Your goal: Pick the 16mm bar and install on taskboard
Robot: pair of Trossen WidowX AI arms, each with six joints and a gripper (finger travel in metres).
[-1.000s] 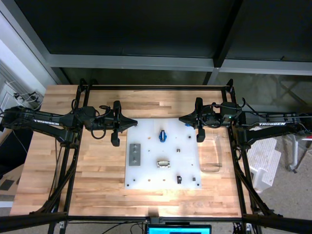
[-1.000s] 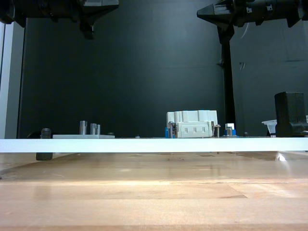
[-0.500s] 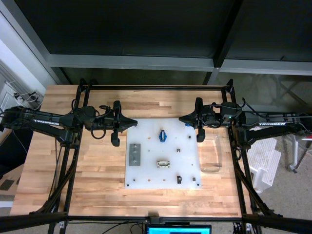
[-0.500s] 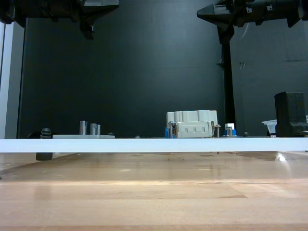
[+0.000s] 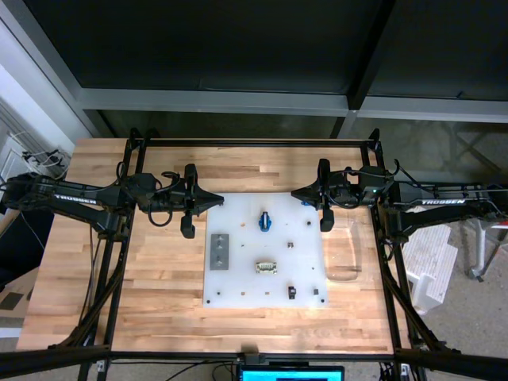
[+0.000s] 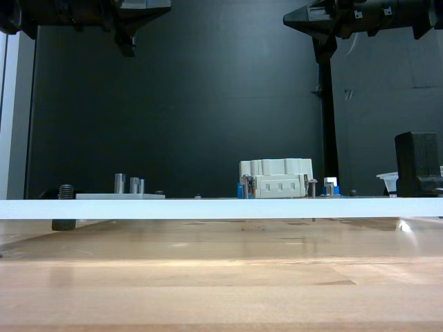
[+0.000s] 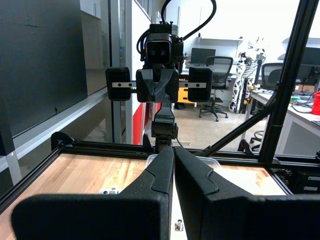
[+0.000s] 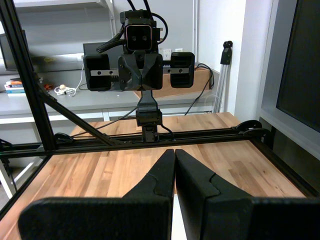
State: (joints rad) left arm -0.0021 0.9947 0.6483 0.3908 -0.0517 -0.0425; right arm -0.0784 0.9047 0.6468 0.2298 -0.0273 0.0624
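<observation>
**A:** What lies nearest on the table (image 5: 159,309)?

**B:** The white task board (image 5: 238,290), in the middle of the high view. Near its lower edge sits a small black piece (image 5: 291,292). Just above that is a cream connector (image 5: 267,267), and to its left a grey block (image 5: 218,252) with short metal pegs (image 6: 119,182) standing upright.

**A:** Is one of those the 16mm bar?

**B:** I cannot tell; no view lets me pick it out.

**A:** And farther on?

**B:** A blue part (image 5: 265,221), then both hands, high above the board. The left hand (image 5: 216,201) hangs over the board's upper left corner. The right hand (image 5: 296,194) hangs over its upper edge, right of centre. Their tips face each other, well apart, and each hand's fingers are pressed together on themselves.

**A:** Beside the board?

**B:** A clear container (image 5: 346,255) just off its right edge, below the right arm.
</observation>
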